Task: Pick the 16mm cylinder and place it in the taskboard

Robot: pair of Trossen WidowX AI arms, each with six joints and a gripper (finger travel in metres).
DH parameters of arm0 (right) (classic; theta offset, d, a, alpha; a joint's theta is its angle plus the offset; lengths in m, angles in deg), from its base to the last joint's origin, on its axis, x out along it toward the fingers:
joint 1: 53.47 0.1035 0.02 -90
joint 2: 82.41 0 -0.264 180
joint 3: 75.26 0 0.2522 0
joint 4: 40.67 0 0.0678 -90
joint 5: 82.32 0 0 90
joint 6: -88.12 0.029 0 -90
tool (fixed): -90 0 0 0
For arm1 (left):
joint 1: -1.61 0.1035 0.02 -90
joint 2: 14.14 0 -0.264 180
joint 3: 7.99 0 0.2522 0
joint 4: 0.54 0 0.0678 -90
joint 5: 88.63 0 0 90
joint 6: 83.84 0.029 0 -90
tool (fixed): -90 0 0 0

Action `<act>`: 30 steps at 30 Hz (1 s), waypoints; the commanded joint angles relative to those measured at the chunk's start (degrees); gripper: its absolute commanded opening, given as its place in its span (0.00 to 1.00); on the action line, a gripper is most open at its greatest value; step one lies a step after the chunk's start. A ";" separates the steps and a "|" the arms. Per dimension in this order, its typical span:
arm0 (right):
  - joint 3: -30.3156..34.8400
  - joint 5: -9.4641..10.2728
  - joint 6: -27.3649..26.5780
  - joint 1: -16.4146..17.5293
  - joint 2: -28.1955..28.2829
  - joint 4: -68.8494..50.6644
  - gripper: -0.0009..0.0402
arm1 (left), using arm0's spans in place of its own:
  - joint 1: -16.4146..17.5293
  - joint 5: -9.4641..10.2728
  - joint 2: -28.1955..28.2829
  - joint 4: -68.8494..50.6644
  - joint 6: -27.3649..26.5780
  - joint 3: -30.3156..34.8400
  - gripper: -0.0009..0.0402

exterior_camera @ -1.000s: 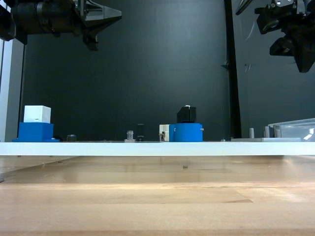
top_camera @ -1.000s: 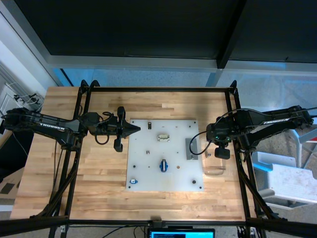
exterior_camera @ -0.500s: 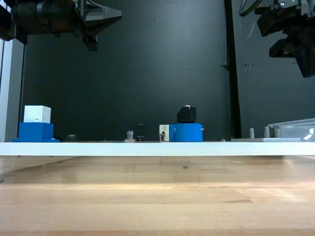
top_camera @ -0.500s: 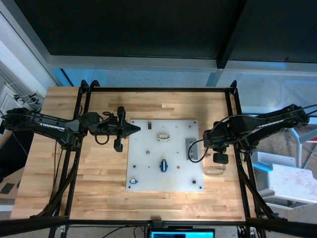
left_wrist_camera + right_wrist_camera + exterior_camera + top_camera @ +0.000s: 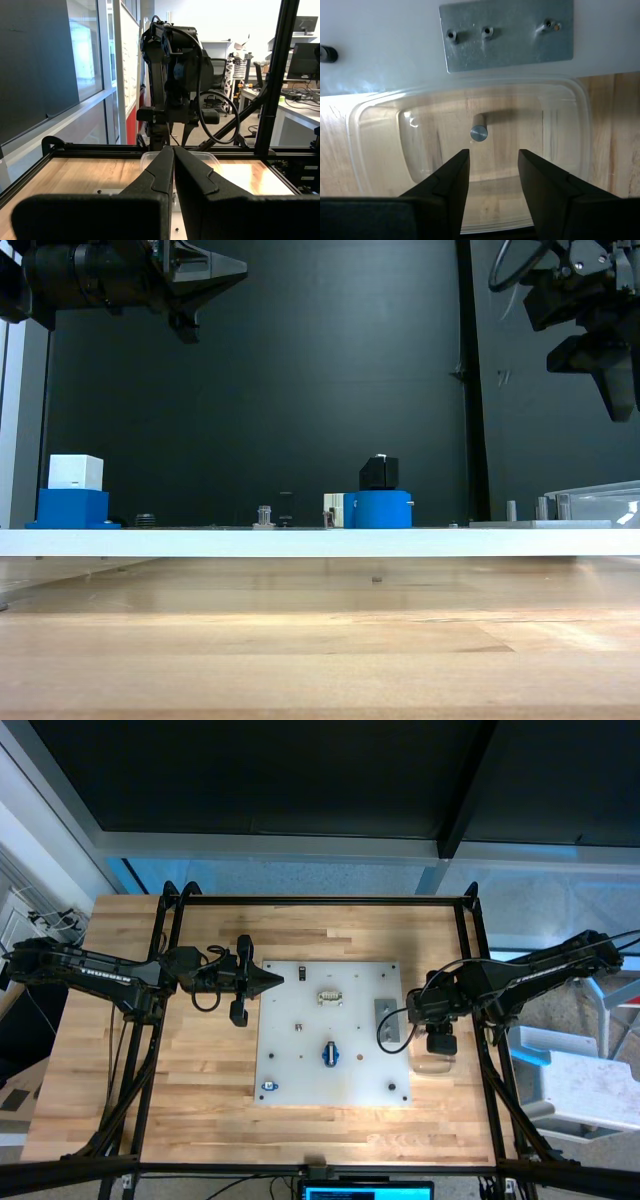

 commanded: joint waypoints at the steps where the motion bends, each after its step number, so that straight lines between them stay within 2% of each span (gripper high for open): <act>1: -0.76 -0.04 0.11 0.42 0.00 0.94 0.42 | 0.00 -0.02 0.02 0.00 0.02 0.00 0.02; 14: -6.36 -0.04 3.78 2.62 0.00 6.80 0.51 | 0.00 -0.02 0.02 0.00 0.00 0.00 0.02; 21: -9.33 -0.07 4.92 2.99 0.00 10.49 0.51 | 0.00 -0.02 0.02 0.00 0.02 0.00 0.02; 24: -10.14 -0.42 5.29 3.13 0.02 11.34 0.51 | 0.00 -0.02 0.02 0.00 0.02 0.00 0.02; 26: -10.64 -1.40 5.73 3.21 0.42 11.54 0.51 | 0.02 -0.02 0.02 0.00 0.02 0.00 0.02; 30: -11.87 -1.53 6.32 3.37 0.70 13.07 0.51 | 0.00 -0.02 0.04 0.00 0.00 0.00 0.02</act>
